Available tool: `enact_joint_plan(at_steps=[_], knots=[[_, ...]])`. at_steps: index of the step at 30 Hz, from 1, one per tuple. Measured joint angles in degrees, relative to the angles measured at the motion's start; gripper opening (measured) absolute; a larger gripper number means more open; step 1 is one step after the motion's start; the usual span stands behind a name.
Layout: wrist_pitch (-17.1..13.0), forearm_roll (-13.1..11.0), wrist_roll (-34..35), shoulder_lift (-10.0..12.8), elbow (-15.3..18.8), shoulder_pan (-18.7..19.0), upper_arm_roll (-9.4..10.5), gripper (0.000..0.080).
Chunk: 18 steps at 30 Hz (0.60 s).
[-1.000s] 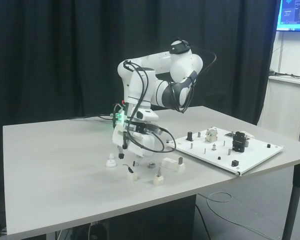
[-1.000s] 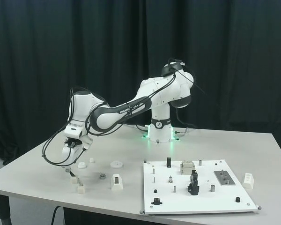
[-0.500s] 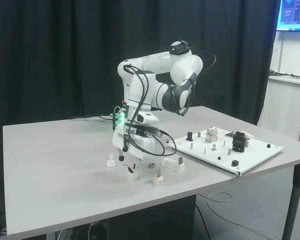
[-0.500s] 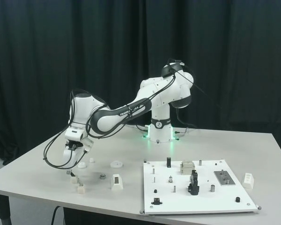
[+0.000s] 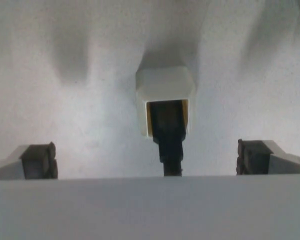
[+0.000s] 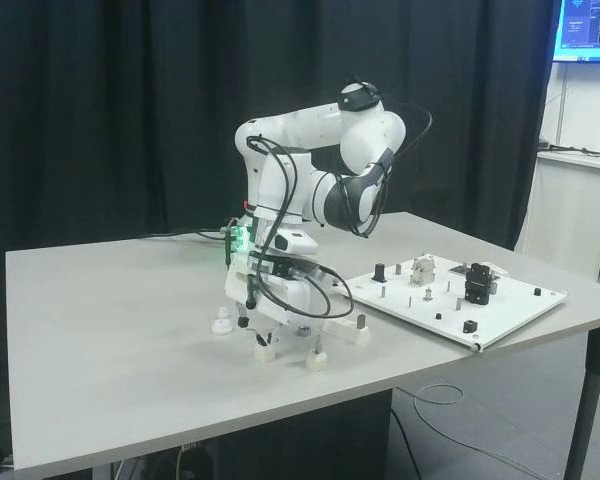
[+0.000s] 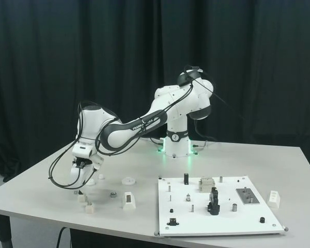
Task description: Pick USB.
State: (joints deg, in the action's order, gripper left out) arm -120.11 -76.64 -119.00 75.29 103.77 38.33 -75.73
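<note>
The gripper [image 5: 146,157] hangs with fingers spread wide, one either side of the USB [image 5: 168,134] — black, standing in its white holder [image 5: 165,85] on the table [image 6: 100,320]. Closing off-centre could tip the plug or drag the holder along.

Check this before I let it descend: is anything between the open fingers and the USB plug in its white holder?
Nothing visible. In the wrist view the USB plug stands in its white holder, centred between the two fingertips of the open gripper, with only bare grey table around it.
</note>
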Motion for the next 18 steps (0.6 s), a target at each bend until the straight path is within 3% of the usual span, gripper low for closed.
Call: enact_joint_plan(at_steps=[18], knots=[[-1.2,-0.6,-1.2,0.0,0.0,-0.6,1.35,0.08]])
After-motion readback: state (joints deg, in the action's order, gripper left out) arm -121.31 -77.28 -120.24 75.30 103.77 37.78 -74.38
